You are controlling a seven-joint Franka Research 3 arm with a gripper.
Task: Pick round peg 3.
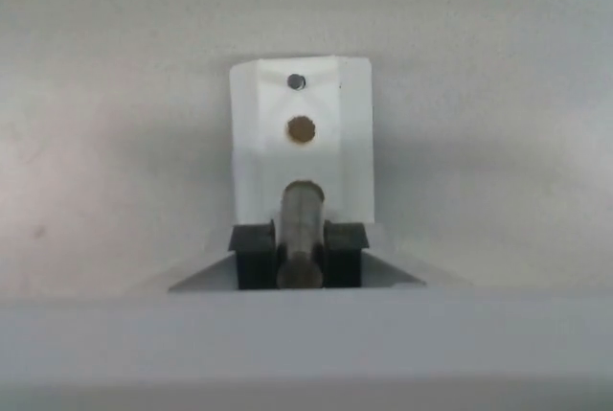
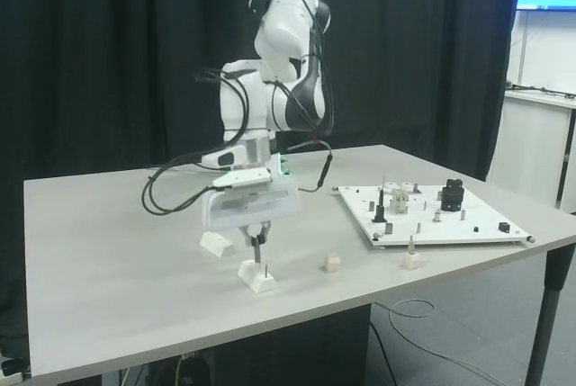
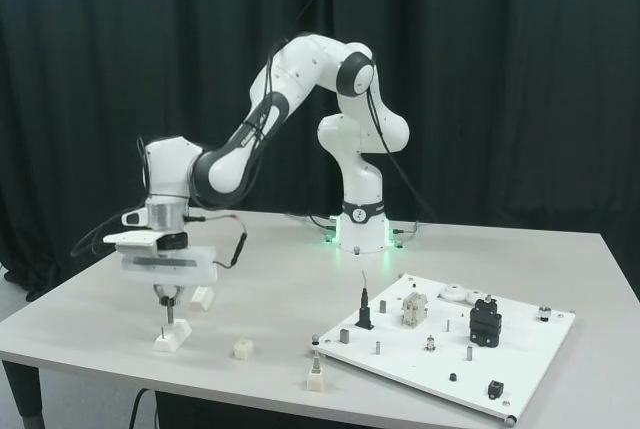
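From the second room view I read the grey table [image 3: 90, 319] left to right. At the near left edge stands a small white holder block [image 3: 171, 338], with the gripper [image 3: 167, 301] hanging straight above it. Just behind sits a second white block [image 3: 202, 297], close to the arm but not under the fingers. Further right lie a small cube [image 3: 241, 349] and a small white stand with a pin [image 3: 315, 377], both well apart from the gripper. On the right lies a flat white board [image 3: 420, 361] carrying several small black and grey fixtures.

The holder is matte white with chamfered corners; in the wrist view I see its top face [image 1: 300, 138] with a small dark pin end and a round hole.

Round peg 3 [image 1: 301, 234] is a slim grey metal cylinder standing upright in the holder. The black fingertips [image 1: 252, 255] sit on either side of it, pressed against it, so the jaws are clamped on the peg.
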